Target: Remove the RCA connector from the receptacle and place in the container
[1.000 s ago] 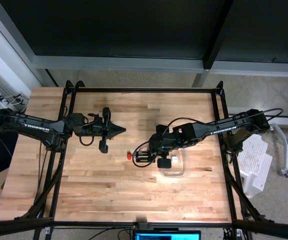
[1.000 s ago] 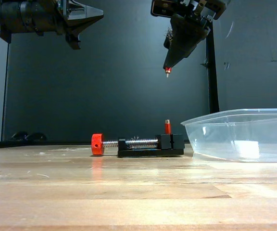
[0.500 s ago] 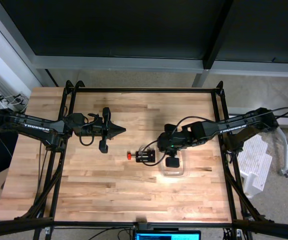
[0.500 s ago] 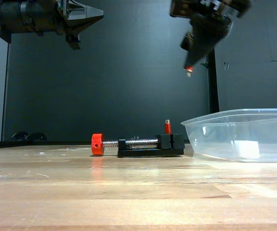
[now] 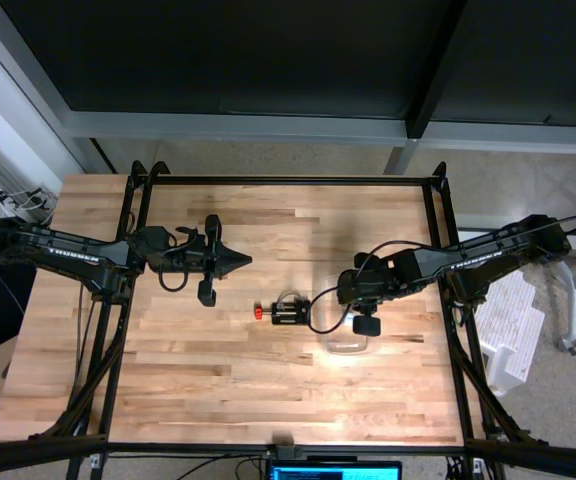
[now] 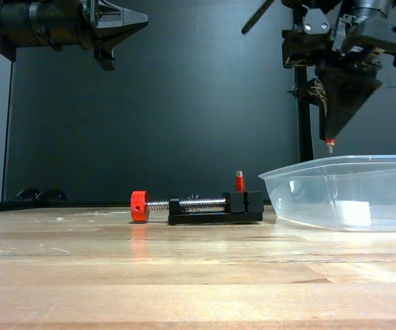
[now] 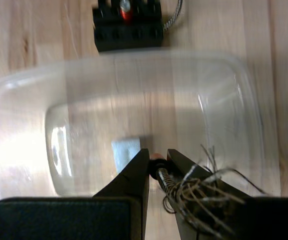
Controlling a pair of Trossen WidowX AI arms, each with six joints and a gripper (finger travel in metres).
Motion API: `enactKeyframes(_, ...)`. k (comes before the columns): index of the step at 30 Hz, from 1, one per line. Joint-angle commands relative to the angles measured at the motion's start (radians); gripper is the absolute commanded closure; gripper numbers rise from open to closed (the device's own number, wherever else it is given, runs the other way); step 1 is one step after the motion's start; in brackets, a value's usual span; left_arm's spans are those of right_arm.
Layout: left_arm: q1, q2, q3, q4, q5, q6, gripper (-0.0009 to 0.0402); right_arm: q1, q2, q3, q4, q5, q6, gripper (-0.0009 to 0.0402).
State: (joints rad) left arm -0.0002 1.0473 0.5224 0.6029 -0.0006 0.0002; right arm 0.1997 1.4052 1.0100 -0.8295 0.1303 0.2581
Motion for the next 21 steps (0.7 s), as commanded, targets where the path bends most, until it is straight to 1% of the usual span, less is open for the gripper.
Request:
enactKeyframes(1,0.0,0.0,0.0,0.0,0.0,0.0,0.0393,0.004,0.001,-0.014,-0.002,-0.003,0.007,0.0391)
enactKeyframes(9,0.0,0.0,0.0,0.0,0.0,0.0,0.0393,0.01,0.001,-0.02,-0.018,0.0,0.018,0.0386)
enactKeyframes(12,0.0,0.0,0.0,0.0,0.0,0.0,0.0393,0.01,0.001,-0.02,-0.018,0.001,0.019,0.0364)
enactKeyframes(17,0.0,0.0,0.0,0.0,0.0,0.0,0.0393,0.01,0.001,-0.02,-0.018,0.002,0.022,0.0313)
enactKeyframes(21,0.0,0.0,0.0,0.0,0.0,0.0,0.0393,0.01,0.001,-0.02,-0.018,0.002,0.022,0.0283)
